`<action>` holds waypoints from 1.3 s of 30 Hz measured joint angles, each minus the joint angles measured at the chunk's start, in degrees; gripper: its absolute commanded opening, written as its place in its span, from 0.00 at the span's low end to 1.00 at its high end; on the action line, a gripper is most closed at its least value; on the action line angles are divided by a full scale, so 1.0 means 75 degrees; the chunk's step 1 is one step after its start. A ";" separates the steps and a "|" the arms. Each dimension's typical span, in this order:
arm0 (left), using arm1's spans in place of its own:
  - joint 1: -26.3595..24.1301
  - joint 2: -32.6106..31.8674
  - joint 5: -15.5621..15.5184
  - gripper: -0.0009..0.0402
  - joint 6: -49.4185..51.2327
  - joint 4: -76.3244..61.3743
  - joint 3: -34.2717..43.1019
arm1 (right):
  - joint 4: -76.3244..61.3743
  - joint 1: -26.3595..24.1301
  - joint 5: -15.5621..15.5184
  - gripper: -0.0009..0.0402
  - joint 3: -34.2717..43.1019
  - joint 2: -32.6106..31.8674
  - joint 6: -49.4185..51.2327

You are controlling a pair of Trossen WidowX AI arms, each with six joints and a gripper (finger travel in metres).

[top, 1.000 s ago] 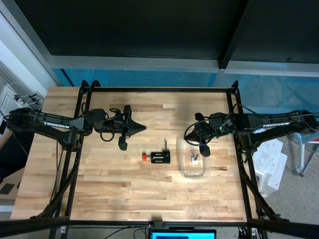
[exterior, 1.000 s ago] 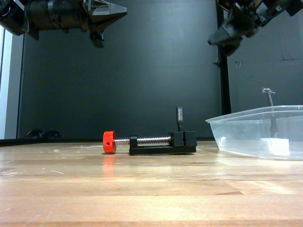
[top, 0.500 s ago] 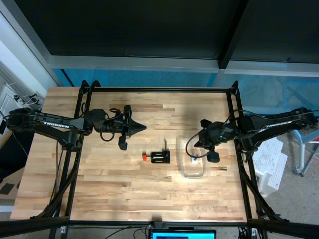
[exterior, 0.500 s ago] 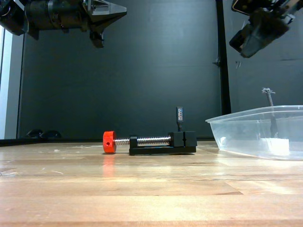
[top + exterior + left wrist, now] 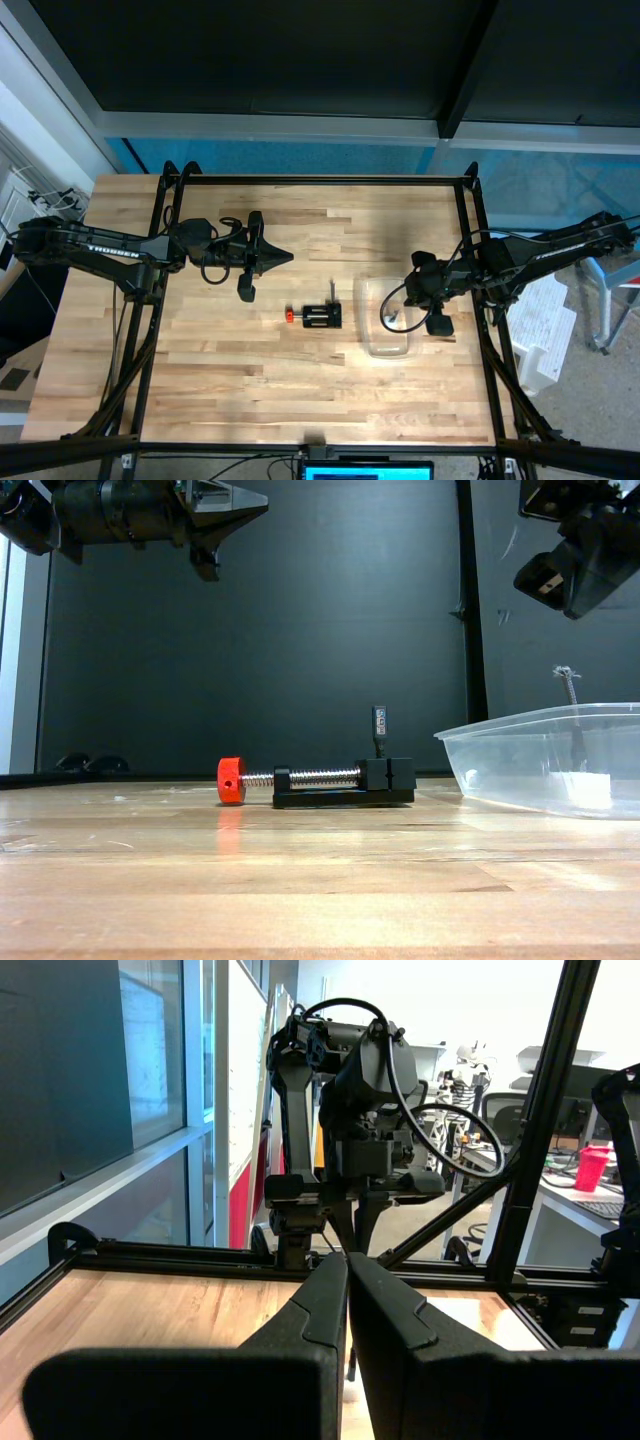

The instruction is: Pick the usb-c connector and install on the hub

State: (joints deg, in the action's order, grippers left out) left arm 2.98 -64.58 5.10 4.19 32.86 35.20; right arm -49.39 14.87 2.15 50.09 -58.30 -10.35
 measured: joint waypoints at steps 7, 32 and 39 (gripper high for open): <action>0.0000 -0.0003 0.0003 0.02 0.0000 -0.0003 0.0000 | -0.0178 0.0032 0.0000 0.16 0.0000 -0.0201 -0.0178; 0.0000 0.0000 0.0003 0.02 0.0000 0.0000 -0.0003 | -0.0175 0.0125 0.0230 0.51 0.0000 -0.1967 -0.0562; 0.0000 0.0000 0.0003 0.02 0.0000 -0.0003 -0.0003 | -0.0003 0.0149 0.0230 0.51 0.0000 -0.2346 -0.0641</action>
